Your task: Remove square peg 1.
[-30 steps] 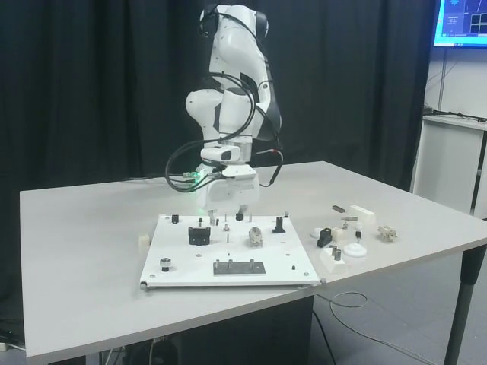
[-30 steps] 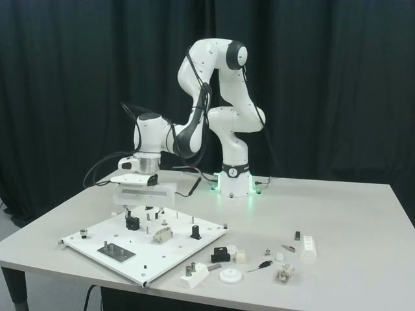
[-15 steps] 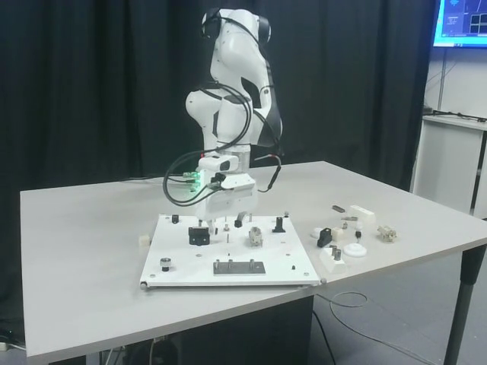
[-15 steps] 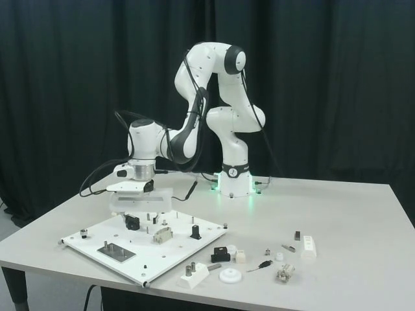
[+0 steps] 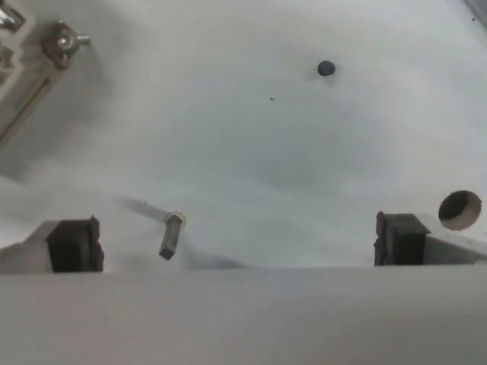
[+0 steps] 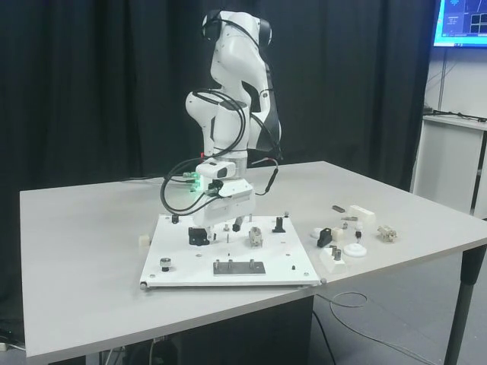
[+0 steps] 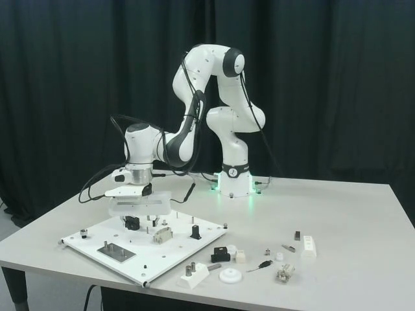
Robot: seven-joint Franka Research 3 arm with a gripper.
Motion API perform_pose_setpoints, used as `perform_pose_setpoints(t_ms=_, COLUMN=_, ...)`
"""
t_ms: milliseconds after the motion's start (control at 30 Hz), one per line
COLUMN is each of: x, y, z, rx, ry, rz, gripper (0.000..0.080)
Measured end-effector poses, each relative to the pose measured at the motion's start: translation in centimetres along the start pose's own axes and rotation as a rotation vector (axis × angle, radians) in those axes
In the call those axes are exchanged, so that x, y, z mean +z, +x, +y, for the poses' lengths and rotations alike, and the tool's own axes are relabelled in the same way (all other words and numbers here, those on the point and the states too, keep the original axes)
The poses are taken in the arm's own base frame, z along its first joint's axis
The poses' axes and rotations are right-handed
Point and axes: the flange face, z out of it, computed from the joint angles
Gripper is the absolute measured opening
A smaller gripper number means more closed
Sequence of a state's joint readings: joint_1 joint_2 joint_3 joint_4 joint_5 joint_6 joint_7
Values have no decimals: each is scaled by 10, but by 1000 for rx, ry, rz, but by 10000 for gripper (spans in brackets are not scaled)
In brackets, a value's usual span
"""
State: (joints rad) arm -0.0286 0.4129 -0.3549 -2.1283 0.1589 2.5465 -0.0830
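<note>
Setting: a grey table [image 6: 76,251] before black curtains is seen, with a white board [image 6: 175,262] of fixtures laid on it.
Claw: the gripper [image 5: 236,242] is held spread wide just above the board, nothing being clasped; black fingertips [image 5: 74,245] are seen well apart.
Peg: a small upright peg [image 5: 170,235], taken to be square peg 1, stands between the fingers, nearer one pad than the other.
Axis: its long axis rises from the board, slightly tilted.
Writing: none can be read.
</note>
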Motion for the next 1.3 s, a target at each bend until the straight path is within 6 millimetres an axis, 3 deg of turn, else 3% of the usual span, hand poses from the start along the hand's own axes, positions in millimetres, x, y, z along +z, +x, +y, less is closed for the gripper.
perform_pose_setpoints(t_ms=967, x=17, y=-11, z=-5, rx=1, ry=5, rz=-41, gripper=800)
perform_pose_setpoints(t_ms=1000, x=17, y=-11, z=-5, rx=3, ry=6, rz=-41, gripper=688)
perform_pose_setpoints(t_ms=1167, x=18, y=-11, z=-5, rx=11, ry=11, rz=-42, gripper=688)
perform_pose_setpoints(t_ms=1200, x=18, y=-11, z=-5, rx=12, ry=12, rz=-42, gripper=515)
perform_pose_setpoints(t_ms=1300, x=19, y=-12, z=-5, rx=13, ry=12, rz=-42, gripper=515)
